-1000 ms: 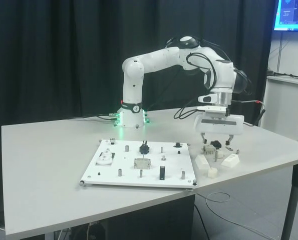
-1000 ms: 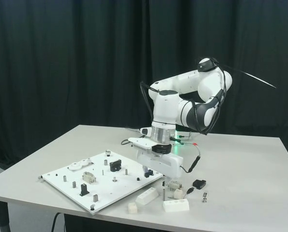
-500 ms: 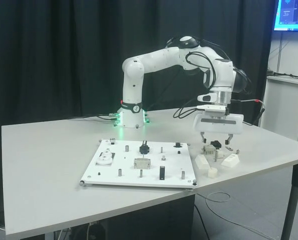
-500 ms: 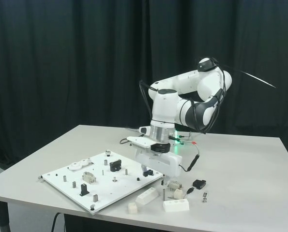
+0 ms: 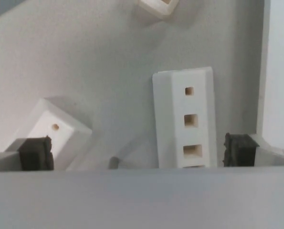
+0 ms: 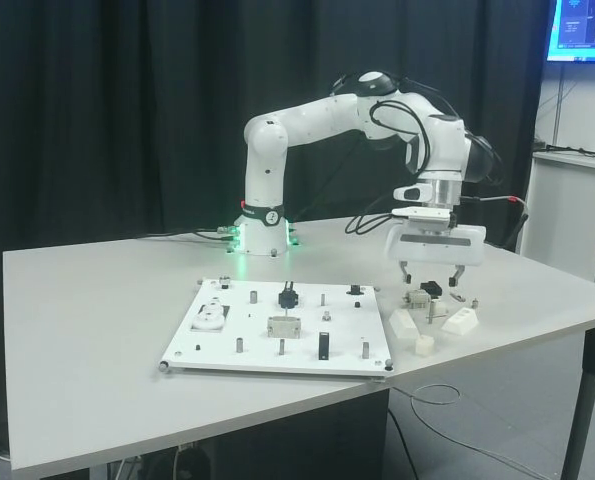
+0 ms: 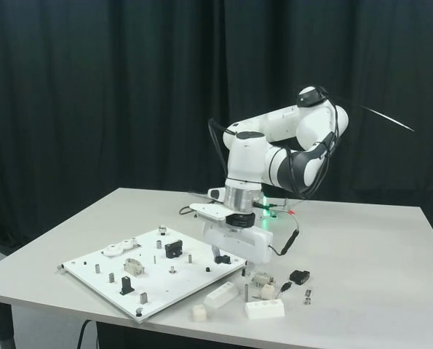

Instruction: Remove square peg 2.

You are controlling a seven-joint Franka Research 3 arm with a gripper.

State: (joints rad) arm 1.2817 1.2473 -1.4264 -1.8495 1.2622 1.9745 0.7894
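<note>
Wrist view shows the fingers [image 5: 134, 153] spread wide and holding nothing, with the two black pads [image 5: 36, 152] at either side. Between them, closer to one pad than the other, lies a white block [image 5: 184, 118] with three square holes in a row, all three empty as far as I can see. A second white block [image 5: 53, 132] with one small round hole sits just beside the other pad. No square peg shows in any hole, so I cannot tell where peg 2 is; it may be the thin post [image 7: 244, 291] standing among the blocks, but that is too small to judge.

Here is the risk: the fingers hang above the blocks, not around anything. If they close on the way down they could catch a block's edge and shove it across the bench [image 6: 97, 300], since nothing appears to fix these blocks down. Pick the wrong piece and the task's peg stays put.

As for the arm [image 6: 317, 110], it reaches out from its base, elbow high, wrist pointing straight down, fingers clear of the bench, off the edge of the white board [image 6: 277, 345] and over the loose parts.
</note>
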